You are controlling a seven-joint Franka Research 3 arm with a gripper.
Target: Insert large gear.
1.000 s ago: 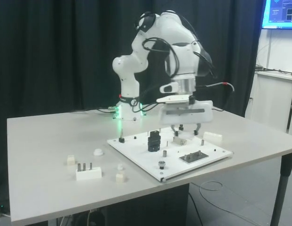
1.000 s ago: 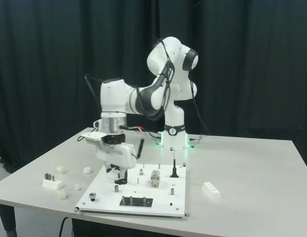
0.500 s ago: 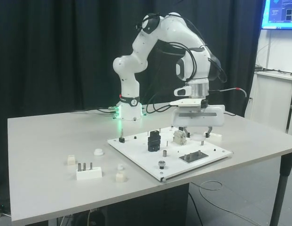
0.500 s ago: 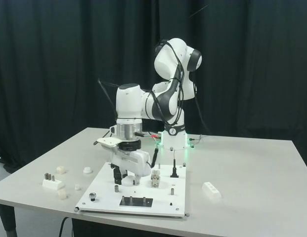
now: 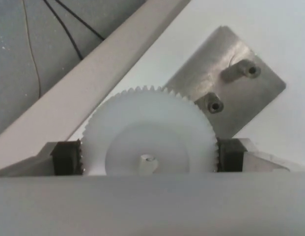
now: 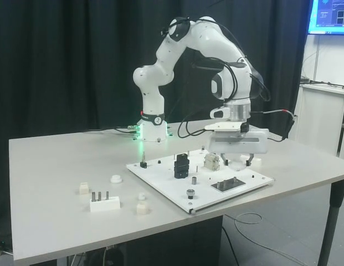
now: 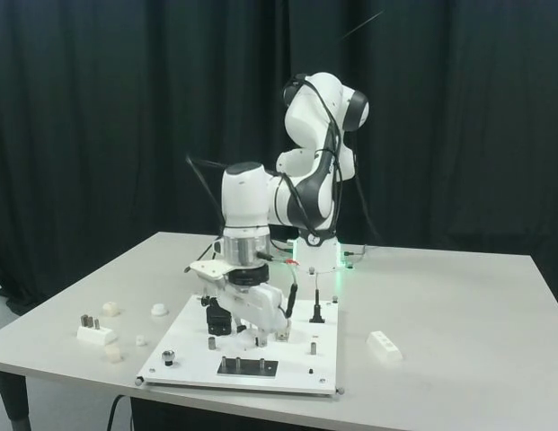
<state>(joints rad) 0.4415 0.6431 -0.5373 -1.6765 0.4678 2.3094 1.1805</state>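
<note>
Grey worktop (image 6: 55,166) carries a white board (image 6: 160,176) near its front edge. White arm (image 6: 177,50) reaches over the board's far right part. Claw (image 5: 148,156) clamped on the large white gear (image 5: 142,132), black pads (image 5: 65,158) pressing opposite toothed edges. Gear hangs above the grey metal plate (image 5: 231,93) with two pegs (image 5: 213,104), seemingly just short of the nearer peg. White peg block (image 6: 104,203) sits towards the worktop's front left corner.

large gear (image 5: 148,140) lower part hidden behind end effector (image 5: 148,162) body
</note>
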